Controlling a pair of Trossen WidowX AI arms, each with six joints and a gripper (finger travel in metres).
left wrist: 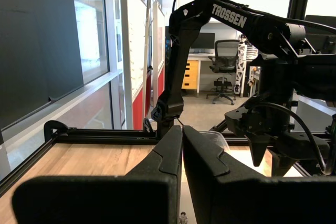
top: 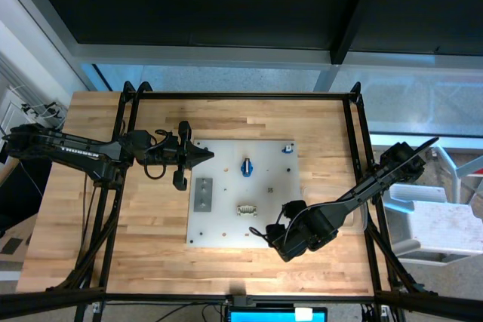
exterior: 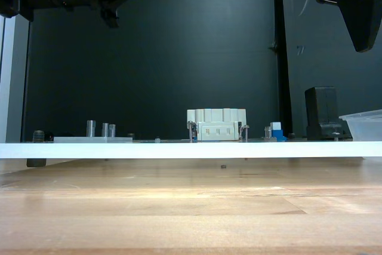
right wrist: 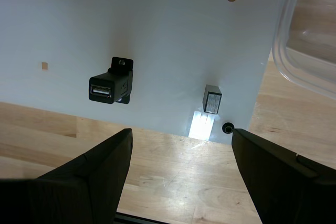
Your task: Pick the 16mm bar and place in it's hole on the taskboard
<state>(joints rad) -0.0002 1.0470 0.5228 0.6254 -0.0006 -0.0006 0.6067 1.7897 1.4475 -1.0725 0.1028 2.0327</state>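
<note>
Nothing is grasped yet: left hand, pressed together, hovers at the board's upper left, right hand, spread and empty, at its lower right; I cannot tell where the bar is.

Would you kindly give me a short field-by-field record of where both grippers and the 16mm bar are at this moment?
Left gripper: raised above the left edge of the task board, fingers shut, nothing between them.
Right gripper: above the board's near edge, pointing down, fingers open, empty.
16mm bar: in neither gripper; cannot tell where it is.
Grey block: on the board's left part, with three short upright bars standing on it.
</note>
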